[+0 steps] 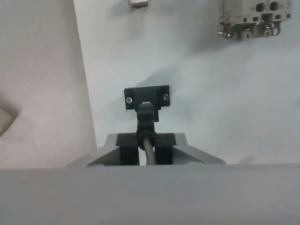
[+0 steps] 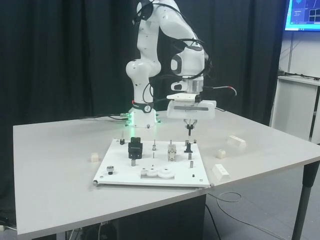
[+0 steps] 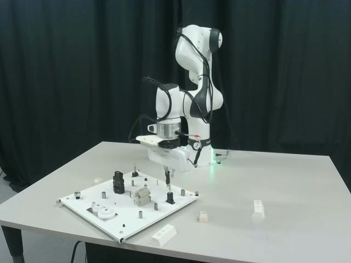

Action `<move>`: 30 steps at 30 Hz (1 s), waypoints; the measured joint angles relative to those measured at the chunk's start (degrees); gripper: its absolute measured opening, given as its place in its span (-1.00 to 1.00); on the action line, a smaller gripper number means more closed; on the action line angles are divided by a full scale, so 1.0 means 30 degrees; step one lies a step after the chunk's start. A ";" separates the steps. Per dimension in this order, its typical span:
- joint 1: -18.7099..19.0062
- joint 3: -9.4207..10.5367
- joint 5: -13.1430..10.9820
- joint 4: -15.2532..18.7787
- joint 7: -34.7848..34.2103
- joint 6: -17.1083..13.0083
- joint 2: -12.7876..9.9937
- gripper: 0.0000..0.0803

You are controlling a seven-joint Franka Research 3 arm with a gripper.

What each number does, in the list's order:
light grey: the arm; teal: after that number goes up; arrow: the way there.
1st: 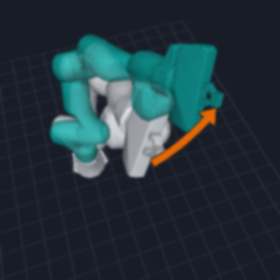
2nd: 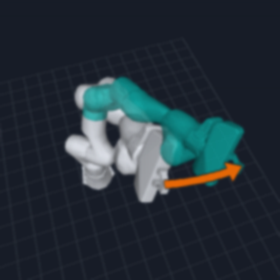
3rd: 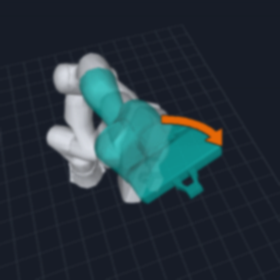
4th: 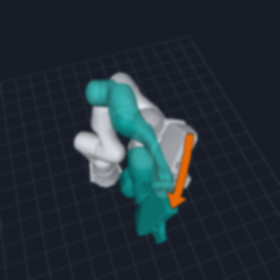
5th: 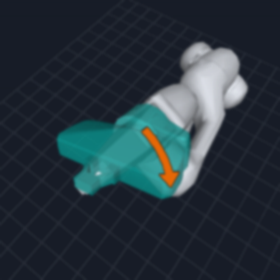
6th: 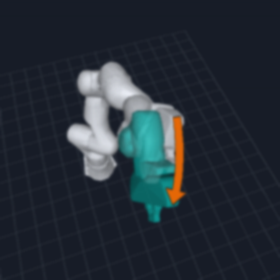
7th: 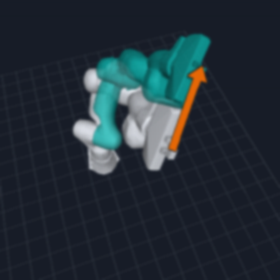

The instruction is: Place USB.

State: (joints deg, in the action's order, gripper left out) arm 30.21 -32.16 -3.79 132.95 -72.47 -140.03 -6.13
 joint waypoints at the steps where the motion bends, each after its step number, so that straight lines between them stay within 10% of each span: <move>1: -0.0001 -0.0011 0.0082 -0.0054 -0.0091 0.0116 0.0041 -0.83; 30: -0.0001 -0.0068 0.0689 -0.0570 -0.0563 0.1099 0.0269 -0.83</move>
State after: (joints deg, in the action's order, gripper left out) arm 30.21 -32.37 -1.72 131.24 -74.16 -136.73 -5.33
